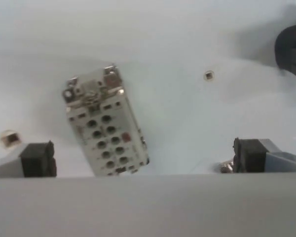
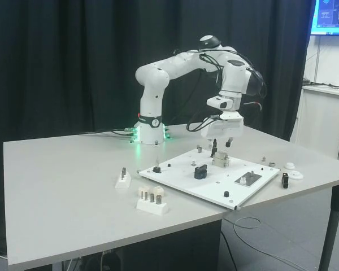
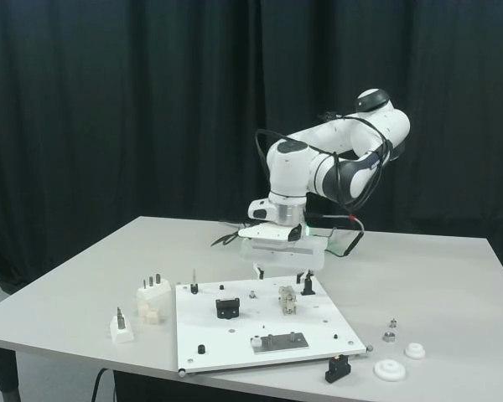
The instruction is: Pick BNC.
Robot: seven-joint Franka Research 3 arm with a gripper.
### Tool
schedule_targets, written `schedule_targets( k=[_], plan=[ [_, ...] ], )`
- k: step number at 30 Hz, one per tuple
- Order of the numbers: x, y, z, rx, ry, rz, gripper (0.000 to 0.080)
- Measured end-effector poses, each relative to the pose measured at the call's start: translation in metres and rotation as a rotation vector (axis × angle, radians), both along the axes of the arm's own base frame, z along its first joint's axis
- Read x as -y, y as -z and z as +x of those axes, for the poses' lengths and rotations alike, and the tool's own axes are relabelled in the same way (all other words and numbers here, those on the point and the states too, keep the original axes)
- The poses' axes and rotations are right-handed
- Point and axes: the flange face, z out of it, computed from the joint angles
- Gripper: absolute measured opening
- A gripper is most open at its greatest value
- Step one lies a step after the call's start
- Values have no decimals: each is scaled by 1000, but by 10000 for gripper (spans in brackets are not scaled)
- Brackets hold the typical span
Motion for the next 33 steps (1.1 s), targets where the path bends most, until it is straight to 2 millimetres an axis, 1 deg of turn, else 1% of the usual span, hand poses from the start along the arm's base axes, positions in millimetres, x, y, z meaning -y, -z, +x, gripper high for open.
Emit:
schedule_targets(
  k=[9,14,21,33],
  plan=[
    [-10,-20,1,5,5,23,800],
    [-13,-27,0,13,6,23,800],
    [-15,-32,0,20,5,19,800],
    [-18,-33,0,22,8,18,800]
  ],
)
